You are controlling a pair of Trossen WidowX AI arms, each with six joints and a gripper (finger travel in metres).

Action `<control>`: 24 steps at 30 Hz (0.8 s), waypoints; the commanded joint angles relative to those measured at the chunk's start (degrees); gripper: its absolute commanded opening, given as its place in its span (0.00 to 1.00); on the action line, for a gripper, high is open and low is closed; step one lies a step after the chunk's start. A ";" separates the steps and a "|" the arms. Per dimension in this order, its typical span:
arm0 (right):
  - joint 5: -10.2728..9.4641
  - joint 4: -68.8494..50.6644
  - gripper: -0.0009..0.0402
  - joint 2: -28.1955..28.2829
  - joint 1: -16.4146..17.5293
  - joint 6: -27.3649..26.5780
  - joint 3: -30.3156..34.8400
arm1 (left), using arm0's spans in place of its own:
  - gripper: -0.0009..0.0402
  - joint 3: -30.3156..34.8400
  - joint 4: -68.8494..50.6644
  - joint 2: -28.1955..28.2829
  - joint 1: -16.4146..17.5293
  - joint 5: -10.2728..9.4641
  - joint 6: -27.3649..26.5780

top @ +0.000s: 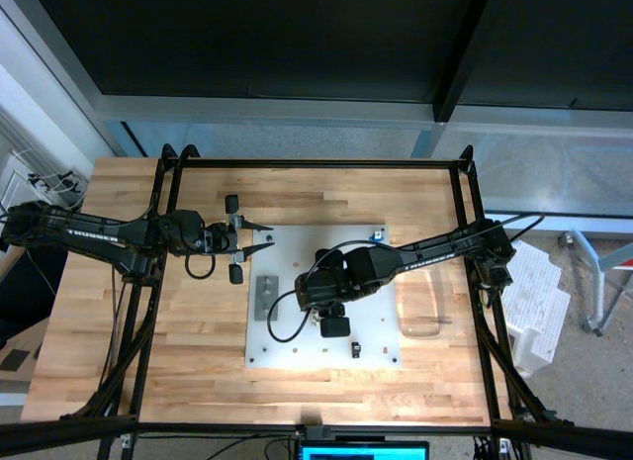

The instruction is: Pick the HAN10E connector and install on the hub

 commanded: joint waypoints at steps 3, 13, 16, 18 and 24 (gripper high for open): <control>0.42 0.39 0.18 0.15 0.79 2.10 -2.10 | 0.34 0.02 -0.02 0.13 0.02 0.07 0.11; 1.38 2.62 0.18 0.15 2.16 5.90 -5.09 | 0.34 0.02 -0.02 0.13 0.02 0.07 0.11; 1.64 3.02 0.18 0.15 2.62 6.67 -5.42 | 0.34 0.02 -0.02 0.13 0.04 0.07 0.11; 2.14 3.10 0.18 0.15 2.91 7.06 -5.79 | 0.34 0.02 -0.02 0.13 0.02 0.07 0.11; 2.78 4.15 0.18 0.15 3.61 7.41 -6.82 | 0.34 0.02 0.00 0.13 0.04 0.07 0.11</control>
